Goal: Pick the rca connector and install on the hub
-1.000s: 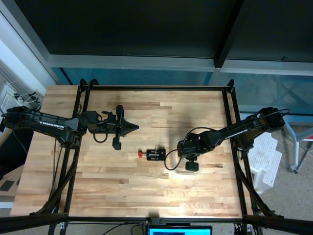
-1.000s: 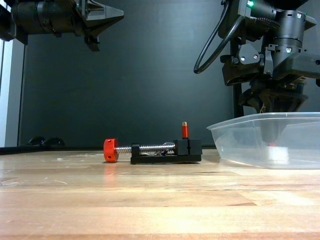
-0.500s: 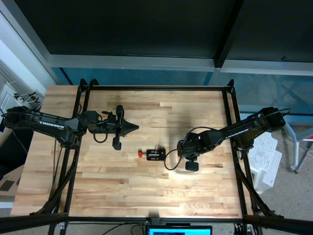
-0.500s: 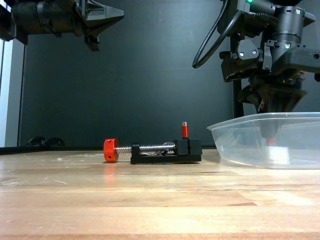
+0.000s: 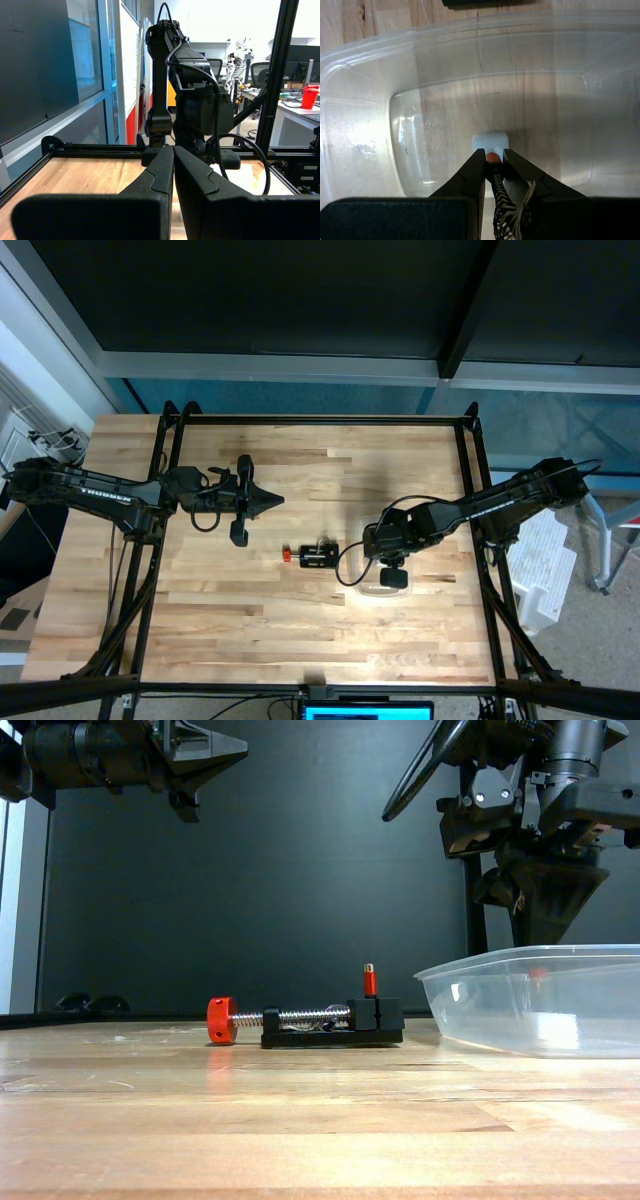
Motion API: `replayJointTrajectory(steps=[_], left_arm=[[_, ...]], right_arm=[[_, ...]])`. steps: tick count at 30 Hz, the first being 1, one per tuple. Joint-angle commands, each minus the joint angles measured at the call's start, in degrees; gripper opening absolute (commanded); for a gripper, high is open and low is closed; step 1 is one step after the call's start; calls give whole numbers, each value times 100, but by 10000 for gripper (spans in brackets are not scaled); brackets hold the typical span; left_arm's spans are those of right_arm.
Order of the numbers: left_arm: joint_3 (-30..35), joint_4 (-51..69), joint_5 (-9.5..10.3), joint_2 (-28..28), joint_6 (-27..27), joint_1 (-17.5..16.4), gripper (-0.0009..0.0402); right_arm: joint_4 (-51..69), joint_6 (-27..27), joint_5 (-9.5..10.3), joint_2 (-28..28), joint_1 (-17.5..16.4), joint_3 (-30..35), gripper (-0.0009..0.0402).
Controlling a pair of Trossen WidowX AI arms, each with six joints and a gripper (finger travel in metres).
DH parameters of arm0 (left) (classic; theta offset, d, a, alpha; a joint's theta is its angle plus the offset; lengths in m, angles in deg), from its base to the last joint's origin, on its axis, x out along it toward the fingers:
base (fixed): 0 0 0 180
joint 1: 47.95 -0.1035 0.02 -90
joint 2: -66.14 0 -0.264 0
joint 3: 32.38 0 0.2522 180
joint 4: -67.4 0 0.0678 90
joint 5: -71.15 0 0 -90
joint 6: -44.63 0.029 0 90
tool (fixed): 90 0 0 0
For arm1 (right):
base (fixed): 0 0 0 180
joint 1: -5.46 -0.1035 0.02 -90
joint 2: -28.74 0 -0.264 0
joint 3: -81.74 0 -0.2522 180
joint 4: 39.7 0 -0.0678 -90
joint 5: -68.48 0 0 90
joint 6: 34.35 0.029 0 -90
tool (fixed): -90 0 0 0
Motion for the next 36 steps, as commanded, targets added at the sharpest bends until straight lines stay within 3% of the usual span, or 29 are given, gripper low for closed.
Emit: replayJointTrajectory(steps=[1,22,36], left_arm=[[2,-2,-2,0,2,0,0],[2,-2,-2,0,2,0,0],[2,-2,-2,0,0,0,0]], right_arm=[[7,7,0,50,-2,0,0],[33,4,0,76,-2,17,0],[691,0,-4,63,9,802,0]])
